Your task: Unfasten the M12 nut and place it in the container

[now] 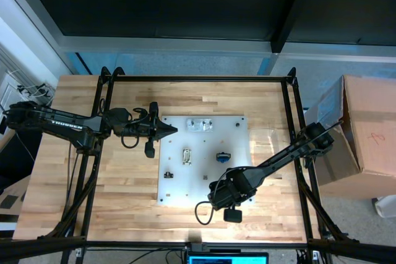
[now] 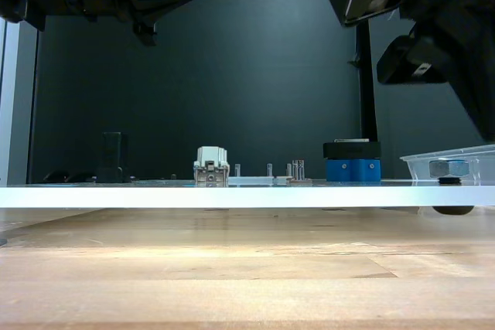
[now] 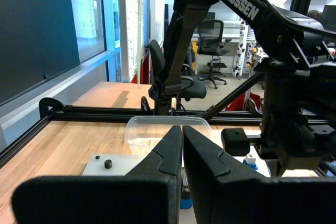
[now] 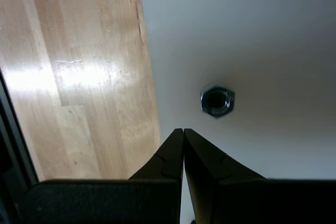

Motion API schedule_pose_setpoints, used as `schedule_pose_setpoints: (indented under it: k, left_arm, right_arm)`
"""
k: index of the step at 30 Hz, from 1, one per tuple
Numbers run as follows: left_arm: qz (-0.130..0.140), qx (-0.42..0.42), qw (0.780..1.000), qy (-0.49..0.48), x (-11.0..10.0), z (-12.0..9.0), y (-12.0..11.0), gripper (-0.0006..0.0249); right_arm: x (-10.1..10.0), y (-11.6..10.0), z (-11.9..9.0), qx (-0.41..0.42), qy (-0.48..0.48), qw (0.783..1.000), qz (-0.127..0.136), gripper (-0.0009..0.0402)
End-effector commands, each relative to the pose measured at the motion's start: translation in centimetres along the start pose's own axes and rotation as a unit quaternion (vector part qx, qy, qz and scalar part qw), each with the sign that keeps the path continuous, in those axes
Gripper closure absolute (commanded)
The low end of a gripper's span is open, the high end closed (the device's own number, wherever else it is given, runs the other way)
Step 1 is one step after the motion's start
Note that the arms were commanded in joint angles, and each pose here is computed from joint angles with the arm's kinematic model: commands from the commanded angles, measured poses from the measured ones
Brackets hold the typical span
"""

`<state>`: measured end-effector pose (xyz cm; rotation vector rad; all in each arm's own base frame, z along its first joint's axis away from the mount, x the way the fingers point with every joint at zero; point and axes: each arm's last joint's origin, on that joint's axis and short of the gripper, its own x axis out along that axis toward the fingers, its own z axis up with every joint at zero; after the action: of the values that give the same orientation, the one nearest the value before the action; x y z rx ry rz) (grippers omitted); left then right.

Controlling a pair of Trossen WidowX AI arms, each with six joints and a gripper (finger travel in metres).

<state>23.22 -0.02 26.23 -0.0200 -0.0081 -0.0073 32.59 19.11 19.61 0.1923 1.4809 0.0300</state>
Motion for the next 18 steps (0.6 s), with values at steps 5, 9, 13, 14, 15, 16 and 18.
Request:
schedule_pose_setpoints:
  k: [5,9,13,14,15,16,18]
  left_arm:
    - [0.0,0.0,1.0,0.0,0.0,0.0,0.0,0.0243]
    - [0.0,0.0,1.0,0.0,0.0,0.0,0.0,0.0243]
    - [0.0,0.0,1.0,0.0,0.0,0.0,0.0,0.0243]
    - [0.0,0.0,1.0,0.0,0.0,0.0,0.0,0.0243]
    - [0.0,0.0,1.0,0.0,0.0,0.0,0.0,0.0243]
    - [0.0,0.0,1.0,0.0,0.0,0.0,0.0,0.0243]
    - [0.0,0.0,1.0,0.0,0.0,0.0,0.0,0.0243]
  right_arm:
    - [1.1,0.0,0.0,-0.008,0.007,1.0,-0.006,0.0393]
    - [1.2,-0.1,0.0,-0.012,0.005,1.0,-0.007,0.0393]
    - [1.1,-0.3,0.0,-0.034,0.0,0.999,-0.02,0.0393]
    - [1.0,-0.5,0.0,-0.034,-0.006,0.999,-0.036,0.0394]
    - [0.8,-0.9,0.0,-0.029,-0.02,0.997,-0.072,0.0394]
    - [0.5,-1.2,-0.1,-0.018,-0.04,0.992,-0.114,0.0393]
    - [-0.2,-1.7,-0.2,-0.002,-0.07,0.983,-0.169,0.0393]
